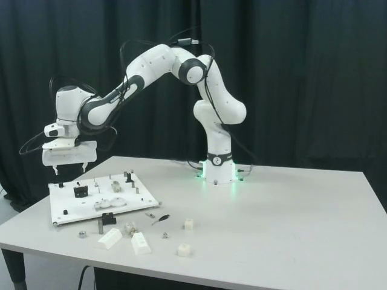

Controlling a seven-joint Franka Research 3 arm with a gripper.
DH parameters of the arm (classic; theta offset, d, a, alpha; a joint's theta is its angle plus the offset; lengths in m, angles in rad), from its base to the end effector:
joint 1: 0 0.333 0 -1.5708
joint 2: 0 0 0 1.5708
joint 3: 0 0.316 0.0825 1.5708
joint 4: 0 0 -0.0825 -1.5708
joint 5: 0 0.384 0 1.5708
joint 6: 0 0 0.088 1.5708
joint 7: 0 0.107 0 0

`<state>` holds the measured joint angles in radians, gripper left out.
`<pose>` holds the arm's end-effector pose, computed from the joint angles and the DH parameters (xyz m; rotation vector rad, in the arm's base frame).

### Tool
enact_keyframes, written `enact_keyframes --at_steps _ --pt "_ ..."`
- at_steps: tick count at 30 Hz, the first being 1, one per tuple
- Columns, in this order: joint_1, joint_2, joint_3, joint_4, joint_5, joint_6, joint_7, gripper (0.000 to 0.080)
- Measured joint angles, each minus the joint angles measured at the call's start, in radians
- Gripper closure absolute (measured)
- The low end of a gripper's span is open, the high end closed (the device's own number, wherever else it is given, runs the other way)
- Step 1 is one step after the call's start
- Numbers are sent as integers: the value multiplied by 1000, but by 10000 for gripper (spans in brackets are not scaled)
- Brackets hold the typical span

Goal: Remove square peg 2.

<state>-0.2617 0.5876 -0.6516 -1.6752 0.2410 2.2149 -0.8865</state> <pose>0.4638 -0.4968 0.3243 2.9861 -0.1040 -0.0910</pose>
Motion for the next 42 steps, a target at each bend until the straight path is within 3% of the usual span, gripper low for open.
enact_keyframes --at_steps 7,19,31,42 --pt "-67 11 2 -2 17 -6 -87 3" --pt "-150 54 4 -1 133 -5 -227 3" --pt "-192 132 5 13 226 6 -315 3" --pt "-202 168 6 19 271 6 -362 3"
